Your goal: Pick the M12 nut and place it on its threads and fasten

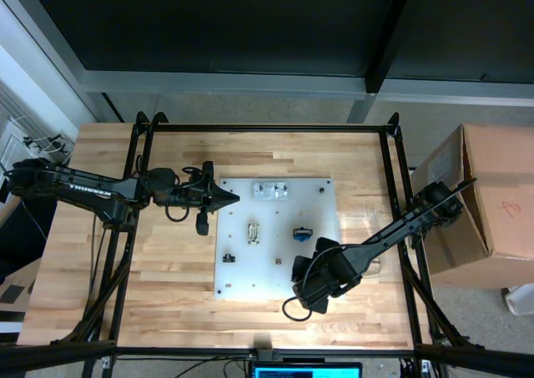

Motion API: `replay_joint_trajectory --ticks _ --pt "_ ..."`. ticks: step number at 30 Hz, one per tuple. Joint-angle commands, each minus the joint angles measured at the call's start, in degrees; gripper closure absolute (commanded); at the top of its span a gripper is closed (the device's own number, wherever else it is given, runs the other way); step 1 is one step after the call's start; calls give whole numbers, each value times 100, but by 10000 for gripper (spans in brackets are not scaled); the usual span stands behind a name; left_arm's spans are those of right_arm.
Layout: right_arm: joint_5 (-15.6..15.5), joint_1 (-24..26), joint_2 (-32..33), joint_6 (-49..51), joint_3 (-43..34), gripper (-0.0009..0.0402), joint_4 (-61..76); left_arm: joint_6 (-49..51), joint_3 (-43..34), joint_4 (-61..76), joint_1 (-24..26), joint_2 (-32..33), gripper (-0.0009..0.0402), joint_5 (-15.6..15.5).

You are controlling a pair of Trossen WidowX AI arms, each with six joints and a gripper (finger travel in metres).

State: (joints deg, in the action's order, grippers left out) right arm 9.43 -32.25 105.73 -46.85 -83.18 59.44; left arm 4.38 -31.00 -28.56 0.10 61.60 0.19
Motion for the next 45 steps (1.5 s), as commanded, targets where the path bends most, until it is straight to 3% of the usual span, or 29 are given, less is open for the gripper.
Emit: replay_joint_trajectory --ticks 1,6,8,11,15,17,23,28,45 --pt "-197 -2 0 245 -2 203 -20 -2 0 -2 0 0 393 0" --pt "-743 2 0 584 -28 220 -26 0 0 -2 -2 0 393 0" --pt "-802 7 0 741 -44 241 -9 -2 0 -2 -2 0 393 0" --pt "-874 48 0 732 -44 297 2 -2 0 -2 -2 0 393 0" --pt "-1095 144 0 874 -44 402 -22 0 0 -2 -2 0 393 0" --pt "-1056 151 52 1060 -42 385 -22 0 0 -2 0 0 393 0" --pt "-981 155 260 1152 -50 395 -63 -2 0 -2 0 0 393 0" --pt "-592 149 376 1132 -68 394 -55 0 0 -4 -2 0 393 2" --pt "-295 153 581 1331 -57 394 -291 0 0 0 -2 0 393 2"
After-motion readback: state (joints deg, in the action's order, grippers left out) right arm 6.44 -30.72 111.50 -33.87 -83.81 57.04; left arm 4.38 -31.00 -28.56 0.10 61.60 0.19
